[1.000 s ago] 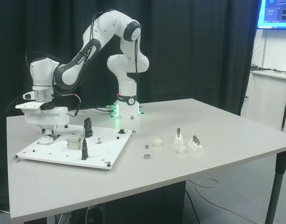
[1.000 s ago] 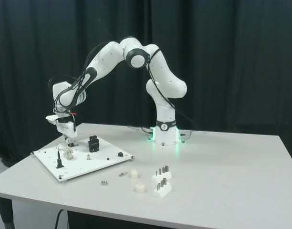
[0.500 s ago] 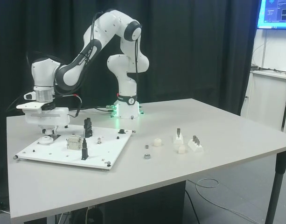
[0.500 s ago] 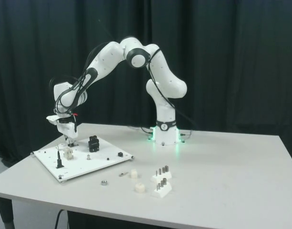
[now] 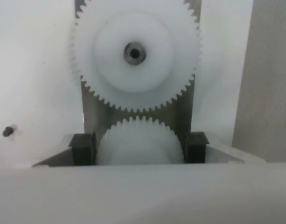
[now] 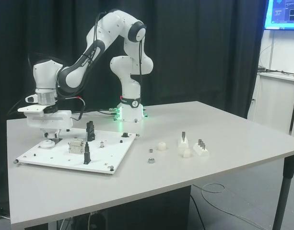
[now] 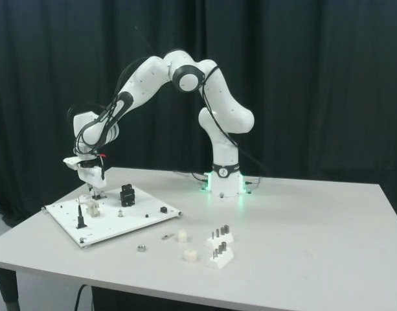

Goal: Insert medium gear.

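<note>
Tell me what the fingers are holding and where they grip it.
A white toothed gear, the smaller of two, sits between the two black fingers, gripped on opposite sides of its rim. Its teeth meet the larger gear.

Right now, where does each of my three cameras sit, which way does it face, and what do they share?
Wrist view: on the wrist, looking down past both black fingers at two meshed white gears.
First room view: off the table's front, facing the arm; white board on its left.
Second room view: off another side of the table, facing the arm's green-lit base.
Shared: both room views show the gripper over the board.
</note>
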Controlling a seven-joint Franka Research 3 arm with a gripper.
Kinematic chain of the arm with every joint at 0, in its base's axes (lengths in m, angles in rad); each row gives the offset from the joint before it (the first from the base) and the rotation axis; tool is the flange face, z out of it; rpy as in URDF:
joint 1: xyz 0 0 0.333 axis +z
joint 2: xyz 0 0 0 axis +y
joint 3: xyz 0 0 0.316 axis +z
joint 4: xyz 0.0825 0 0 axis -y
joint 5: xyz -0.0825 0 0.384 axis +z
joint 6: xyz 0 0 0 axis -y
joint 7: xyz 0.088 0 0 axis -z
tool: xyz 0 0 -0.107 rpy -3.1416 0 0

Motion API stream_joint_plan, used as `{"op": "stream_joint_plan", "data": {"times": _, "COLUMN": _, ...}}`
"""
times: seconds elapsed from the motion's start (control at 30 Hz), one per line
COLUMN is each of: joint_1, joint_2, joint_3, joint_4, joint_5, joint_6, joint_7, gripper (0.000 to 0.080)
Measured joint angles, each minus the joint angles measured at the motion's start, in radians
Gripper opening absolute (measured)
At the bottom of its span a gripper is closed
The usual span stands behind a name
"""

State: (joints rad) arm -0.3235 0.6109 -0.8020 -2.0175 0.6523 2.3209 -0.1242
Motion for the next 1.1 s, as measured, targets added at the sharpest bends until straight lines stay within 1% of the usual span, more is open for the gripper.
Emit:
{"op": "stream_joint_plan", "data": {"times": 0.53, "joint_1": 0.004, "joint_2": 0.0, "joint_3": 0.001, "joint_4": -0.004, "joint_5": 0.003, "joint_6": 0.001, "joint_7": -0.005, "gripper": 0.0399}}
{"op": "stream_joint_plan", "data": {"times": 0.93, "joint_1": 0.004, "joint_2": 0.006, "joint_3": 0.014, "joint_4": -0.019, "joint_5": 0.006, "joint_6": 0.042, "joint_7": -0.006, "gripper": 0.0399}}
{"op": "stream_joint_plan", "data": {"times": 1.1, "joint_1": 0.004, "joint_2": 0.006, "joint_3": 0.015, "joint_4": -0.02, "joint_5": 0.007, "joint_6": 0.045, "joint_7": -0.006, "gripper": 0.0399}}
